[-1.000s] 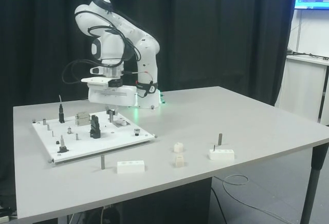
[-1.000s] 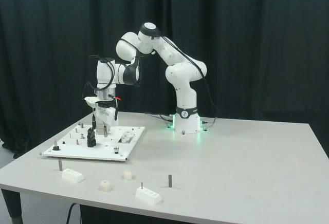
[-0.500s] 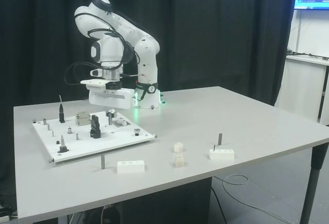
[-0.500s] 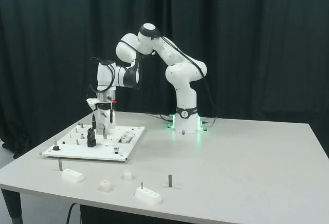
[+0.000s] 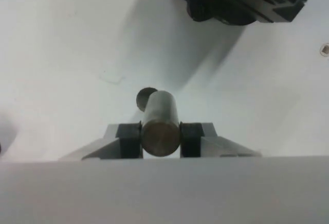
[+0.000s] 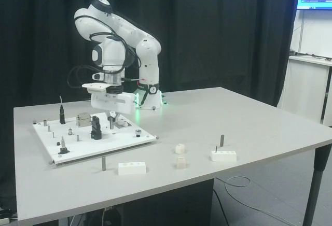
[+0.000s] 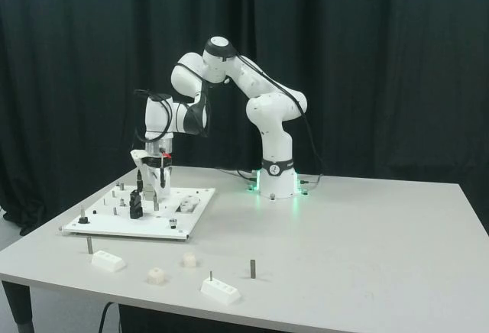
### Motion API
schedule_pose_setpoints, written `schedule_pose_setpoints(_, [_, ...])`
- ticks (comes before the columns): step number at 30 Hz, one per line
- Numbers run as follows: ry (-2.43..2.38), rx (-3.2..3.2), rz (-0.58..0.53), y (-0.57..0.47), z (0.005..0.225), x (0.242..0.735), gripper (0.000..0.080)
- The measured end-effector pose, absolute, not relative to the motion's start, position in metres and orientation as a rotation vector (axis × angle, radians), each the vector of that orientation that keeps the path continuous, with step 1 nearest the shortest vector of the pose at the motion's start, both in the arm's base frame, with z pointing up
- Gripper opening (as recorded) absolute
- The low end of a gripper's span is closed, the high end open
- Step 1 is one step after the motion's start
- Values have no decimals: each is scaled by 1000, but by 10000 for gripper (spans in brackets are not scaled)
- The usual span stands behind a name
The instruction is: Insert round peg 4.
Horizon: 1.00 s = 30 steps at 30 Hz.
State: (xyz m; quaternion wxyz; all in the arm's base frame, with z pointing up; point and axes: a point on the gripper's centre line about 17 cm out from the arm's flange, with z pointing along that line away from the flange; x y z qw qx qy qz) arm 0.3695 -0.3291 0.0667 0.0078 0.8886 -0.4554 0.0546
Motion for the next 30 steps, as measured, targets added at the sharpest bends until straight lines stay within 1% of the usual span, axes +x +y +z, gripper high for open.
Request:
schedule_pose_setpoints(13, [-1429, 2784, 161, -328, 60, 374, 153])
schedule_pose_setpoints(30, [-1409, 2777, 138, -331, 57, 380, 153])
